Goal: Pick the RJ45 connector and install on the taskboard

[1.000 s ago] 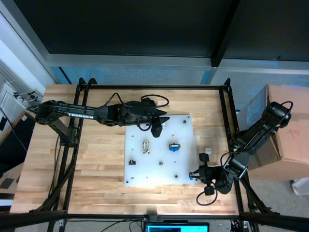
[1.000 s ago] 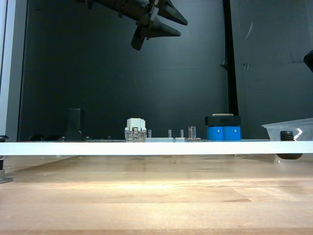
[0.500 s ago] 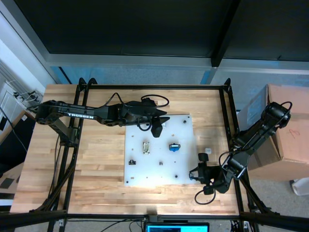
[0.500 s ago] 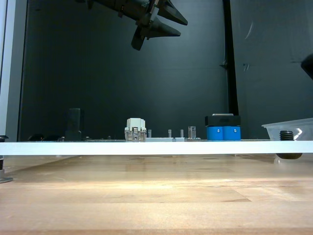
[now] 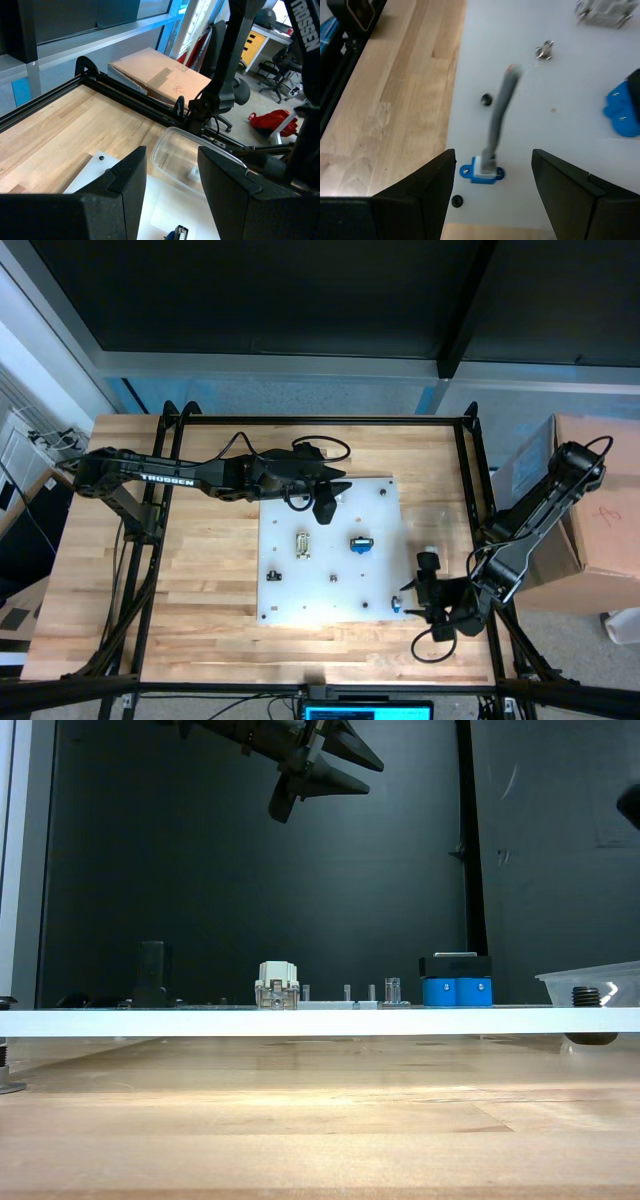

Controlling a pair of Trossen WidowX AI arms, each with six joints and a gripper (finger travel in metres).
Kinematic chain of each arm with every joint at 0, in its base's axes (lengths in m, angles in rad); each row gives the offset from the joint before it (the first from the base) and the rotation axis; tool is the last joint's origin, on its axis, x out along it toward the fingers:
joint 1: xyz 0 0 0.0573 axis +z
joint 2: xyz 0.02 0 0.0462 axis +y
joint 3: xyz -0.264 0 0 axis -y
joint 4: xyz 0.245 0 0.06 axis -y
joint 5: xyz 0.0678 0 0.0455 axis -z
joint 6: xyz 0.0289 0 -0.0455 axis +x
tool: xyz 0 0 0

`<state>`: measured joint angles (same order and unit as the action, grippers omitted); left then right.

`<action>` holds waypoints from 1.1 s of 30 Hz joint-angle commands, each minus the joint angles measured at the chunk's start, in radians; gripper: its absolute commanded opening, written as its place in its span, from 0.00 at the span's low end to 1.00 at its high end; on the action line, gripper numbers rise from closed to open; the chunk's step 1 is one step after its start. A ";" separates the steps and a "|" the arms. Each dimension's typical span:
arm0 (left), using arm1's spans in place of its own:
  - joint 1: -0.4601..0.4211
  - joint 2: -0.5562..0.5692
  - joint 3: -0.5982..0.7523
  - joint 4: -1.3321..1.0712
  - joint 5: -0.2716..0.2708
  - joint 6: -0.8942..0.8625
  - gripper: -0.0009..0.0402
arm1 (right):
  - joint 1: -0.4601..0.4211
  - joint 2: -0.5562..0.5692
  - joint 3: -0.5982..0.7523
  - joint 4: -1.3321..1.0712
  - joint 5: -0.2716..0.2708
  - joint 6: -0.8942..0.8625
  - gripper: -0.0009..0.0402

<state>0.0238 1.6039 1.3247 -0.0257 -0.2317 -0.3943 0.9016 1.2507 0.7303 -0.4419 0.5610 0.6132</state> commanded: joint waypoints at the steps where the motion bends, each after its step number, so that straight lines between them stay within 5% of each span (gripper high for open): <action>1: 0.000 0.000 0.000 0.000 0.000 0.000 0.36 | -0.023 -0.031 0.030 -0.059 -0.022 0.008 0.53; 5: 0.000 0.000 0.000 0.000 0.000 0.000 0.36 | -0.058 -0.069 0.031 -0.087 -0.068 0.008 0.50; 17: 0.000 0.000 0.000 0.000 0.000 0.000 0.36 | -0.063 -0.100 0.031 -0.101 -0.084 0.008 0.42; 24: 0.000 0.000 0.000 0.000 0.000 0.000 0.36 | -0.075 -0.208 0.029 -0.146 -0.031 0.007 0.33; 33: 0.001 0.000 0.000 0.005 0.000 0.001 0.36 | -0.247 -0.365 0.029 -0.193 -0.036 -0.098 0.21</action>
<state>0.0242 1.6039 1.3247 -0.0196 -0.2317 -0.3943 0.6872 0.8989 0.7597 -0.6342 0.5301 0.5385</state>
